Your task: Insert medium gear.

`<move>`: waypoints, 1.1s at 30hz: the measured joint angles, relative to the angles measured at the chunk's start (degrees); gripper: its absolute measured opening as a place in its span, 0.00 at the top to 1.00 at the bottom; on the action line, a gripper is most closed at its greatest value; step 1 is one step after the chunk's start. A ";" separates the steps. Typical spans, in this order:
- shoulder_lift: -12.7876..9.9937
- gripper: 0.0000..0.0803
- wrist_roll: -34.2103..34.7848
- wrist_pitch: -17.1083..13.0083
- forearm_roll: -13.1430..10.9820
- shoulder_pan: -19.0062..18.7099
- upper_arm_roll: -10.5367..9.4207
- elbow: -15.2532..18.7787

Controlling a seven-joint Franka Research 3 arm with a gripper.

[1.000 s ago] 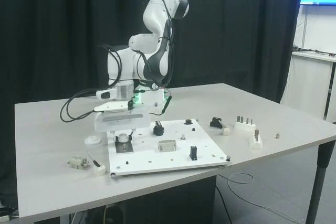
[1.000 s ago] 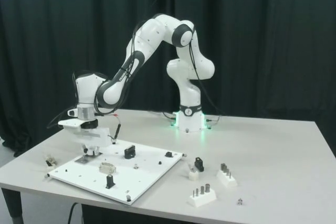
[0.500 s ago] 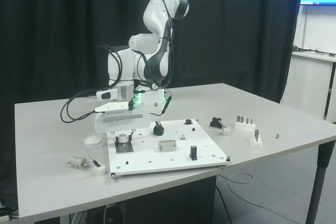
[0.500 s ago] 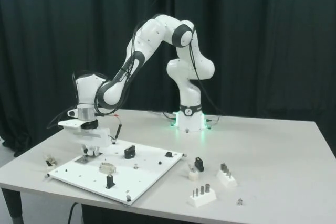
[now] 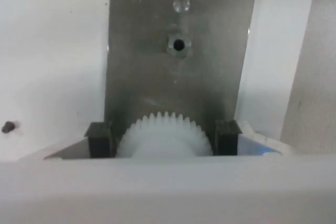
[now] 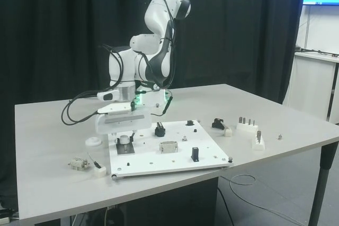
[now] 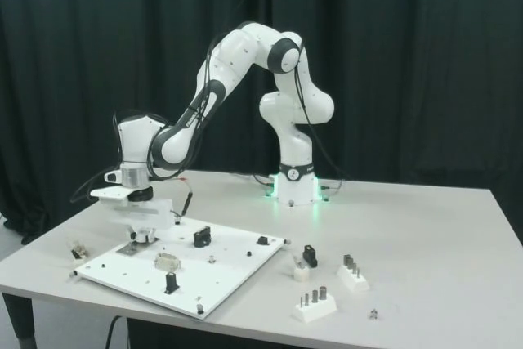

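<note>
Jaws (image 5: pixel 165 139): the two black fingertips (image 5: pixel 98 139) stand one on each side of the white medium gear (image 5: pixel 164 136), close against its toothed rim. Whether they are clenched on it or only bracketing it, cannot tell.

Gear: between the jaws, sitting over the grey metal plate (image 5: pixel 178 72) on the white board (image 6: pixel 175 154). In the first room view the gear (image 6: pixel 124 139) looks seated low on the plate, directly under the jaws. A small bored hole (image 5: pixel 179 44) and a screw head show on the plate ahead of the jaws, both unfilled.

Progress, by judgement: gear is brought to its station and appears down or nearly down; full seating on its shaft is hidden under the gear itself. Left to do: confirm seating, let go, lift clear.

Further out from the jaws: a second white gear (image 6: pixel 93 141) lies on the desk (image 6: pixel 47 130) just off the board; a grey connector (image 6: pixel 77 163) sits nearer the desk edge.
</note>
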State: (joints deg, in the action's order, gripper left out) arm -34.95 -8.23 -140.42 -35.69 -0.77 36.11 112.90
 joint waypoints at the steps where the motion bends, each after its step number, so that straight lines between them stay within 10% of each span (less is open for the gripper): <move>1: 0.00 0.51 -0.60 0.01 0.00 0.00 -0.01 0.00; 19: 0.03 0.51 -15.13 0.72 0.00 0.08 -0.02 -0.16; 33: 0.00 0.51 -5.08 0.71 -1.83 0.42 -0.02 -0.13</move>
State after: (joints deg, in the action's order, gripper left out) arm -34.95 -13.31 -139.71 -37.52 -0.34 36.09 112.77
